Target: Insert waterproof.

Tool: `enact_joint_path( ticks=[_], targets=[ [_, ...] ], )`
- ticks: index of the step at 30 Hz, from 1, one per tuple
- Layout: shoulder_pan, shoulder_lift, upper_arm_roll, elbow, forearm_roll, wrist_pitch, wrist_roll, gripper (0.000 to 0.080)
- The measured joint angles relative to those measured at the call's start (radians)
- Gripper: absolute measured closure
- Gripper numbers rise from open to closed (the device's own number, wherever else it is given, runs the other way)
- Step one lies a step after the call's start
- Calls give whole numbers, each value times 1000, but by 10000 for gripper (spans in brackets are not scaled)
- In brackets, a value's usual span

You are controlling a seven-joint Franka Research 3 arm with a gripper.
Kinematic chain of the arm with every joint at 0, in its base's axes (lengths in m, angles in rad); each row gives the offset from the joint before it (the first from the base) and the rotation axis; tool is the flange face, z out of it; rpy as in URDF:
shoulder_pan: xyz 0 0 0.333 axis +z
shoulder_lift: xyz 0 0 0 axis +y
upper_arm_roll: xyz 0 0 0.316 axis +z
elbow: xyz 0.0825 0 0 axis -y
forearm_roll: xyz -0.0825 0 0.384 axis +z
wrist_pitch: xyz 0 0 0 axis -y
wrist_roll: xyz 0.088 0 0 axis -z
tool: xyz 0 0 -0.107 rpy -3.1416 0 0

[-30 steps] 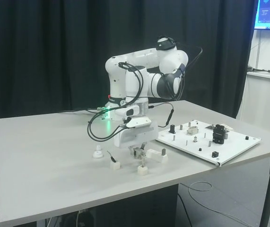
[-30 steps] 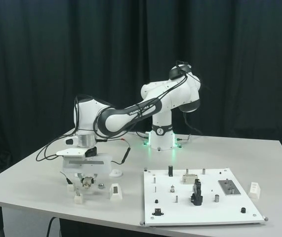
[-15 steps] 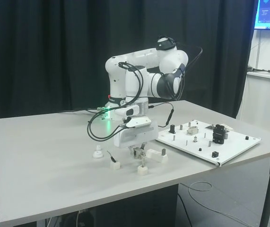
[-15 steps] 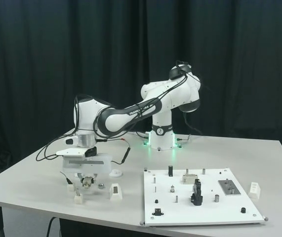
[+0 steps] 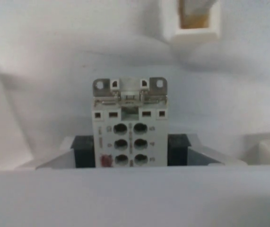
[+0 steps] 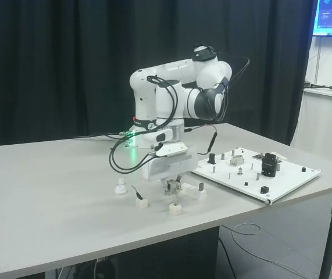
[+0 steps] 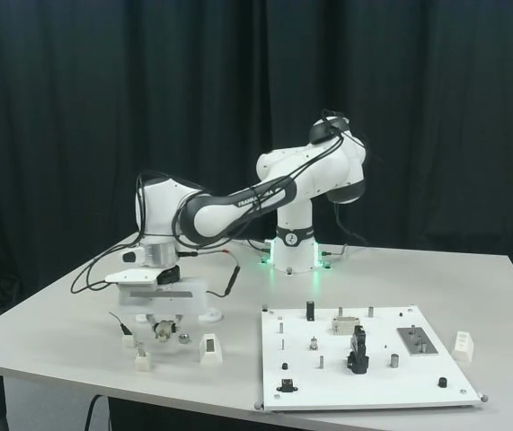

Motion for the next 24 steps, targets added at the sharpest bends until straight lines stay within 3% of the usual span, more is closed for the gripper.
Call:
enact_joint_path(
  ticks=[14,24],
  targets=[
    [123,-1,-79,-71,-11,-125,120,491],
    [261,-9,-121,-168,-21,-151,191,491]
  ],
)
